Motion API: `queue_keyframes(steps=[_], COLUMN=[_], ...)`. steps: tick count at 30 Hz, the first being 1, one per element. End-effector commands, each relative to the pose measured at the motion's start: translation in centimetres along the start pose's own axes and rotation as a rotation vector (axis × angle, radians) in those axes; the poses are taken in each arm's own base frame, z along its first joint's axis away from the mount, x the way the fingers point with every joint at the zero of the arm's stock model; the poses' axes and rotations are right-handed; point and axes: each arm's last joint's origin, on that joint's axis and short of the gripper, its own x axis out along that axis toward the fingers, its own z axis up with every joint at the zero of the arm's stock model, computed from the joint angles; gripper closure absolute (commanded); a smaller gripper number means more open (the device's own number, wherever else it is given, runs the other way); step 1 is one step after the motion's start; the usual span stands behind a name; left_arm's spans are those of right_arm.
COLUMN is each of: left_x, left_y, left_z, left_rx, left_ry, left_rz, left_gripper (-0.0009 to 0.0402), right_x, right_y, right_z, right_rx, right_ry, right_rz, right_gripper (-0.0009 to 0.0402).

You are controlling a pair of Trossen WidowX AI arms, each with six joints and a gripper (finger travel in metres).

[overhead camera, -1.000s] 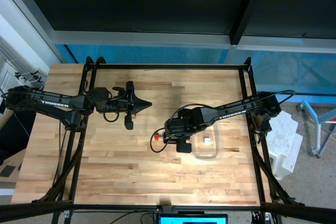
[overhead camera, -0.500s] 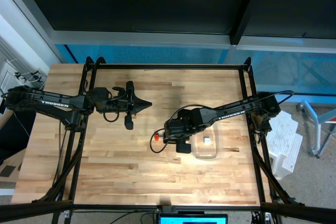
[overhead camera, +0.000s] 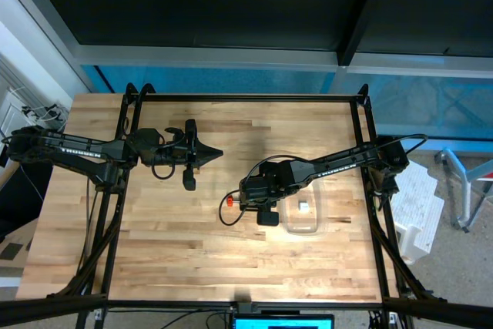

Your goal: Pick the usb-c connector and install on the hub

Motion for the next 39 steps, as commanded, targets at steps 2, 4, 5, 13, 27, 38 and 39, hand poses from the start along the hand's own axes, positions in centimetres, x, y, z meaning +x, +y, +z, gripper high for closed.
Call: queue_keyframes(steps=[2, 4, 5, 13, 27, 38, 39], left_x=[0.0, 0.0, 0.0, 0.0, 0.0, 0.0, 0.0], left_y=[0.01, 0.01, 0.01, 0.01, 0.01, 0.01, 0.01], left_z=[0.02, 0.02, 0.02, 0.02, 0.02, 0.02, 0.02], left_rx=[0.0, 0.0, 0.0, 0.0, 0.0, 0.0, 0.0], left_ry=[-0.001, -0.001, -0.001, -0.001, -0.001, -0.001, -0.001], left_rz=[0.0, 0.0, 0.0, 0.0, 0.0, 0.0, 0.0], left_gripper=[0.0393, 0.0393, 0.0393, 0.0393, 0.0393, 0.0393, 0.0393], right_x=[0.15, 0.2, 0.2, 0.4, 0.41, 0.4, 0.41], right_y=[0.0, 0.02, 0.02, 0.02, 0.03, 0.03, 0.01], right_z=[-0.06, -0.08, -0.08, -0.18, -0.17, -0.16, -0.16], right_rx=[0.0, -0.001, -0.001, -0.001, 0.0, 0.0, 0.0], right_ry=[0.002, 0.002, 0.001, 0.004, 0.002, 0.002, 0.002], right_rz=[-0.002, -0.002, -0.002, -0.002, -0.002, -0.002, -0.002], right_gripper=[0.0393, 0.0393, 0.0393, 0.0393, 0.0393, 0.0393, 0.0393])
